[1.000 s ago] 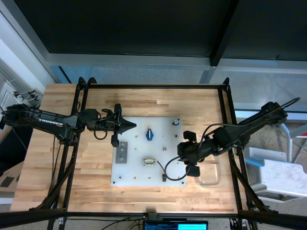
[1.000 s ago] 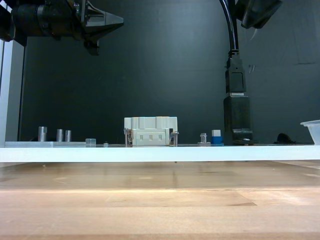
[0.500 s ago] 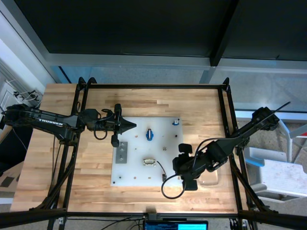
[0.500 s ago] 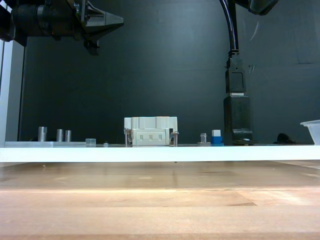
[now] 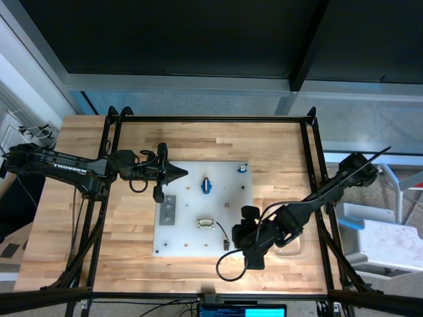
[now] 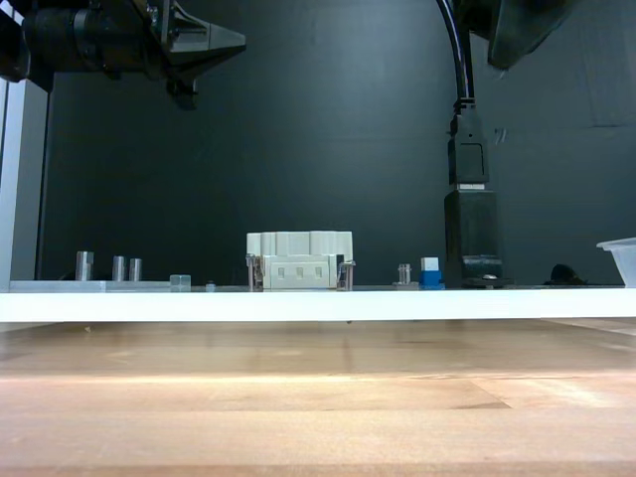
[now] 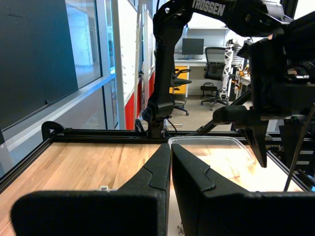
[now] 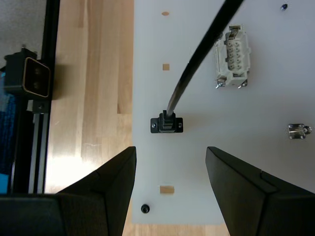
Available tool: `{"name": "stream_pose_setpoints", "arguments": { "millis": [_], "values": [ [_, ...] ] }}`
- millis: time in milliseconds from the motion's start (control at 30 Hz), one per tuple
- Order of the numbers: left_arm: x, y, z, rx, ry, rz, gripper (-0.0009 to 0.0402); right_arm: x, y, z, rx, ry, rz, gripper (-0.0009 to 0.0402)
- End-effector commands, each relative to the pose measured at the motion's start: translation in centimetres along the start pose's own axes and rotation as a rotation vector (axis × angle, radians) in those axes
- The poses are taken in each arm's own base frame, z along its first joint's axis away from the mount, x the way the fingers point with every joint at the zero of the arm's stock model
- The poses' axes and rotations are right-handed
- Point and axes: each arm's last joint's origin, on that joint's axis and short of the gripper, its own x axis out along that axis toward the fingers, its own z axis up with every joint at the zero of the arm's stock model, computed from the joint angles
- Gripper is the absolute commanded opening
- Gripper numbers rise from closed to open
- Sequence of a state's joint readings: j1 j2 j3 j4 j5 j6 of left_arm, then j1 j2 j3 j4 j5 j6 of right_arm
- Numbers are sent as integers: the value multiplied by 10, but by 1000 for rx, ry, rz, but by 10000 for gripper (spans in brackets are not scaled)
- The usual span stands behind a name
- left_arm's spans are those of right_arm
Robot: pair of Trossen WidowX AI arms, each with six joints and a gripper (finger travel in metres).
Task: Remove the USB connector from the USB hub and place in the container
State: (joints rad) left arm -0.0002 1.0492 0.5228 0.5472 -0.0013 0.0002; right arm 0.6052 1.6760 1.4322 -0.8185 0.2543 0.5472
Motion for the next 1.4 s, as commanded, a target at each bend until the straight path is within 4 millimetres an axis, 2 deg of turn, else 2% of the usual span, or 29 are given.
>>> {"name": "stream_pose_setpoints", "arguments": {
  "millis": [33,1033,1200,1400],
  "values": [
    [0,0,0,0,0,0,1,7,1,0,-2,-5,-16,197],
    [0,0,0,0,0,0,1,59,-1,6,31,29,-51,194],
    [0,0,0,0,0,0,1,59,-2,7,35,29,-52,167],
    [0,0,0,0,0,0,1,59,-2,7,36,35,-38,103]
  ]
}}
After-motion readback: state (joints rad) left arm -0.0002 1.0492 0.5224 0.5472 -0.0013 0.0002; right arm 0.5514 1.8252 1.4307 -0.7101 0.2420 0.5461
